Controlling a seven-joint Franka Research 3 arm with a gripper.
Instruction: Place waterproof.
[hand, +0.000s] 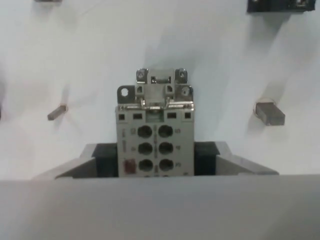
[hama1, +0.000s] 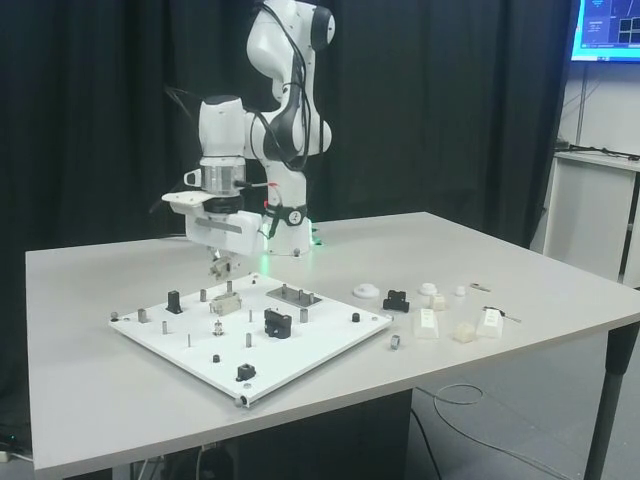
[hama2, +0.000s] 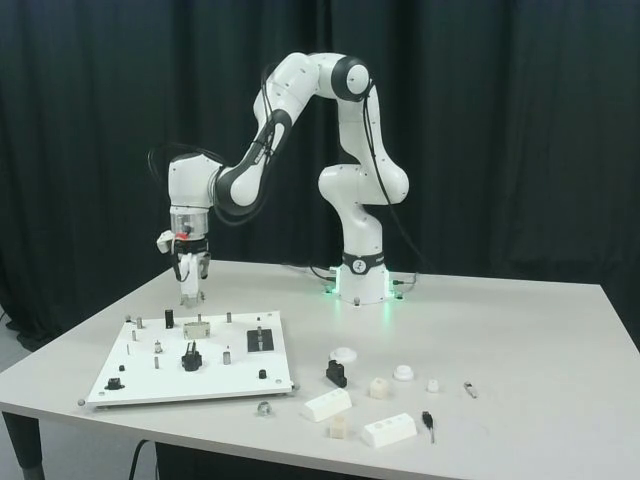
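Grey plastic with six round sockets in two columns fills the middle of the wrist view: that is the waterproof connector (hand: 155, 142), topped by a metal latch, and the gripper (hand: 155, 172) is closed on it, one black finger pad (hand: 106, 159) pressed against each side. In the first room view the white arm (hama1: 285, 70) reaches out from its base and the connector (hama1: 219, 266) hangs in the gripper (hama1: 219, 262) clear above the white board (hama1: 330, 335), over the board's far-left part, roughly eleven o'clock from the board's centre. Nothing under it touches it; a small grey block (hama1: 227, 300) sits on the board just below and nearer the camera. The second room view shows the gripper (hama2: 189, 285) poised above the board (hama2: 240, 375) as well, apart from it. On the grey table (hama1: 480, 255) at about three o'clock from the board lies a scatter of loose parts: one black piece (hama1: 396, 299) and several white pieces (hama1: 428, 322), too small to count surely.
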